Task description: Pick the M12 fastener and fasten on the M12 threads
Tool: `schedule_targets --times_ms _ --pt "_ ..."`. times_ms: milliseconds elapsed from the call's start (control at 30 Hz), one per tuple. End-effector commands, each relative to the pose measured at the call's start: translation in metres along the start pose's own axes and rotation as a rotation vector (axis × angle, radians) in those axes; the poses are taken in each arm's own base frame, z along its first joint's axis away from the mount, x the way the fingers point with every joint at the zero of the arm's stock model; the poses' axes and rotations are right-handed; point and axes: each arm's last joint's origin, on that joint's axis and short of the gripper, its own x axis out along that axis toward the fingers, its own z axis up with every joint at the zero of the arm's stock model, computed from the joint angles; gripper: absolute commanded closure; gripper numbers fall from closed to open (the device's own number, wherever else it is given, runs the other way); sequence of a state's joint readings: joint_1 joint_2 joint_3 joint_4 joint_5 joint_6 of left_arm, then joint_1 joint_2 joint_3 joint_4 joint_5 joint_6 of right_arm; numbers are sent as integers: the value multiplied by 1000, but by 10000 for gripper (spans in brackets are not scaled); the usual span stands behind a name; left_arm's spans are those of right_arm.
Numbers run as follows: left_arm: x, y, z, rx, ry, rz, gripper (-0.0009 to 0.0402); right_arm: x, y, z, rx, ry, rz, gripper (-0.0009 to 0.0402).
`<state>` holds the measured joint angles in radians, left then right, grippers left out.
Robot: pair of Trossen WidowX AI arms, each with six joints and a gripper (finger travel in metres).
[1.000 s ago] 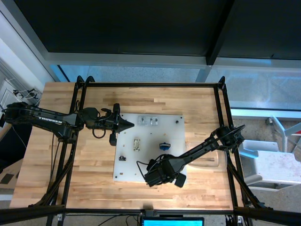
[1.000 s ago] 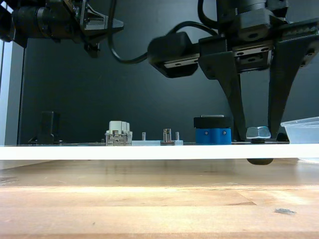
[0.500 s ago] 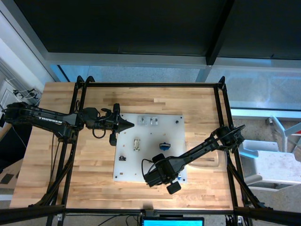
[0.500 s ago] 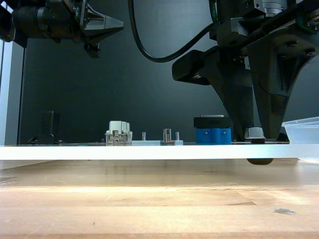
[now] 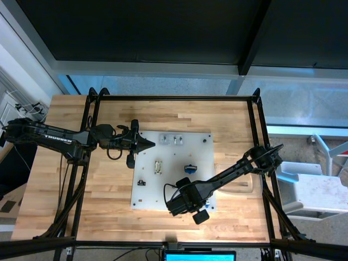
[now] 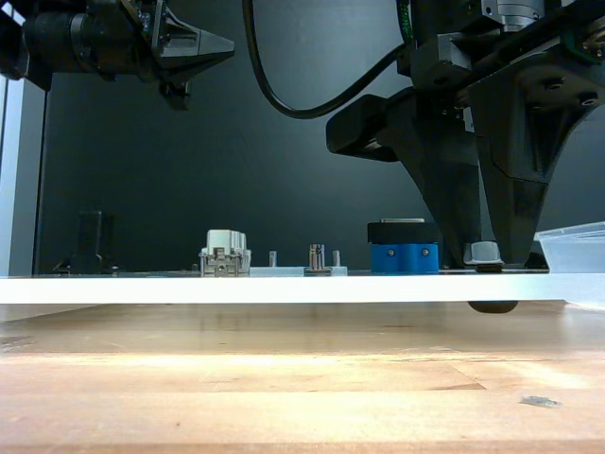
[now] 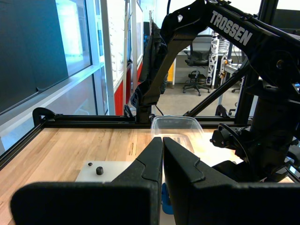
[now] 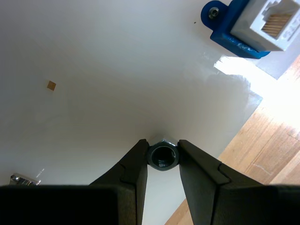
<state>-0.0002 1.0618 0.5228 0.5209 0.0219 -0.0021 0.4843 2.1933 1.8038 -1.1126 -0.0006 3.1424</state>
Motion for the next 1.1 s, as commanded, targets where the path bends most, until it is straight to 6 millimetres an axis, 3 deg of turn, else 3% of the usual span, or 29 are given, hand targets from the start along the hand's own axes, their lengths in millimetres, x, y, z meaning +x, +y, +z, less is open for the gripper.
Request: schedule_targets --times_ms 33,767,900,1100 --pt "0 0 0 0 0 0 393 0 0 -1 -1 5 0 366" --pt "0 0 0 0 0 0 393 -6 1 3 3 -3 5 363" --pt "0 0 0 0 0 0 393 -6 1 2 3 6 4 339" --pt "0 0 0 0 0 0 393 -7 0 2 -1 7 -2 265"
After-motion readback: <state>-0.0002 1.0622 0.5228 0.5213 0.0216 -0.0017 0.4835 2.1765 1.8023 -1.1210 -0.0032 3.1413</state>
